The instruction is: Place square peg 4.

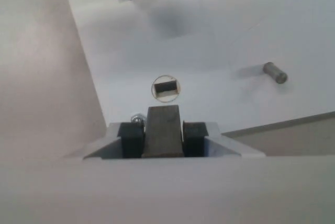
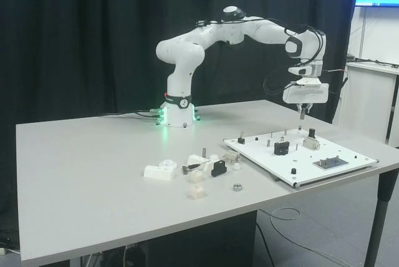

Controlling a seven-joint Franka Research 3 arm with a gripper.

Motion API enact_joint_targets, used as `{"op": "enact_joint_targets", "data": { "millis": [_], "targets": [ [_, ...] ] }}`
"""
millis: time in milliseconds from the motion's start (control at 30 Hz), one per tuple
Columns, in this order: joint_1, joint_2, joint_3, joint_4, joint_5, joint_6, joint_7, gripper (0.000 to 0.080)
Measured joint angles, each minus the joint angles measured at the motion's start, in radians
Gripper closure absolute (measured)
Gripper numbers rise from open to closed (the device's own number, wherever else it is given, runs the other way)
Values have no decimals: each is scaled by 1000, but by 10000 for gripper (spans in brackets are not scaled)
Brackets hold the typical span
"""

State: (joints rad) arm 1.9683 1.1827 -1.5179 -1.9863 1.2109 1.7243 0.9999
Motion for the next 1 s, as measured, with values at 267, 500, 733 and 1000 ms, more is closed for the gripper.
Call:
{"op": "enact_joint_targets", "data": {
  "millis": [267, 500, 733, 1000],
  "targets": [
    [0, 0, -9, 2, -14, -1, 3, 649],
    [0, 0, -11, 2, -21, -1, 3, 649],
    [-1, 0, -15, 2, -28, -1, 15, 649],
    [-3, 0, -22, 4, -44, 2, 16, 649]
  ]
}}
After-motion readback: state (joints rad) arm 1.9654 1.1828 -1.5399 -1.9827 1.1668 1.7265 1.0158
